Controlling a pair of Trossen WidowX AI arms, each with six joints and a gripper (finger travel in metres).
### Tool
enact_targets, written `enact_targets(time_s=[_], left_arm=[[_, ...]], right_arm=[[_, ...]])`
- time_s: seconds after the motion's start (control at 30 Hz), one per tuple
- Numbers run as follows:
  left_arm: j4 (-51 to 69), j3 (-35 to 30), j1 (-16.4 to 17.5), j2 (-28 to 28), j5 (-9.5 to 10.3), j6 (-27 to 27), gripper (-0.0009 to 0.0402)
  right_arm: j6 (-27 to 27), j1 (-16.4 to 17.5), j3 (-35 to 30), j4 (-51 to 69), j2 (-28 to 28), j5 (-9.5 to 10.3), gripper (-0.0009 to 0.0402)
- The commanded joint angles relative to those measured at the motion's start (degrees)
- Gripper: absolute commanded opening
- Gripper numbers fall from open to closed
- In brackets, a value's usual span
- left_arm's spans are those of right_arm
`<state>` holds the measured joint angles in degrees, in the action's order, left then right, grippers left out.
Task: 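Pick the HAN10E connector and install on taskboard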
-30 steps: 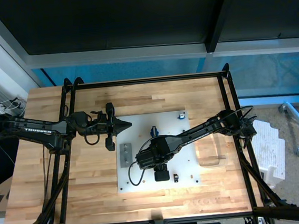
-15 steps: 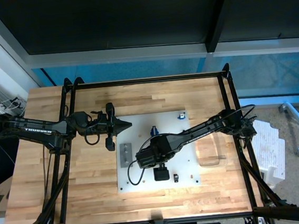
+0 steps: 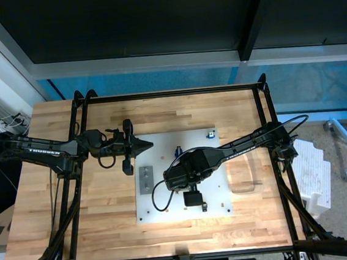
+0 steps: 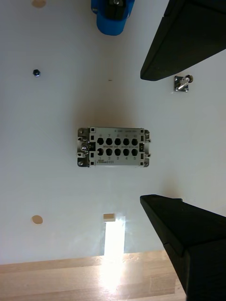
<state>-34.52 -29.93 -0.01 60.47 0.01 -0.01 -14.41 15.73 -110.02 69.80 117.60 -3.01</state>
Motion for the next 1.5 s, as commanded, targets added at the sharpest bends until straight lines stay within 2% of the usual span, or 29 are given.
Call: enact_targets(time_s=[0.03, 0.47, 0.7, 0.9, 1.17, 1.5], left_arm=[[0.00, -0.02, 0.00, 0.00, 0.00, 0.00, 0.0001], [0.00, -0.02, 0.00, 0.02, 0.00, 0.00, 0.0001], [0.00, -0.02, 0.00, 0.02, 0.00, 0.00, 0.0001], [0.00, -0.02, 0.00, 0.02, 0.00, 0.00, 0.0001], [0.00, -0.02, 0.00, 0.02, 0.00, 0.00, 0.0001], [0.00, -0.02, 0.00, 0.02, 0.00, 0.00, 0.0001]], right_arm=[[-0.02, 0.02, -0.04, 0.07, -0.07, -0.02, 0.0341], [0.13, 0.00, -0.02, 0.13, -0.87, 0.00, 0.0341], [2.01, -1.44, 3.48, -3.10, -6.21, -0.26, 0.0327], [2.21, -3.17, 8.61, -6.34, -12.20, -0.46, 0.0294], [3.32, -6.29, 19.08, -14.27, -22.47, -0.50, 0.0241], [5.77, -10.62, 33.11, -24.52, -34.93, -0.48, 0.0130]])
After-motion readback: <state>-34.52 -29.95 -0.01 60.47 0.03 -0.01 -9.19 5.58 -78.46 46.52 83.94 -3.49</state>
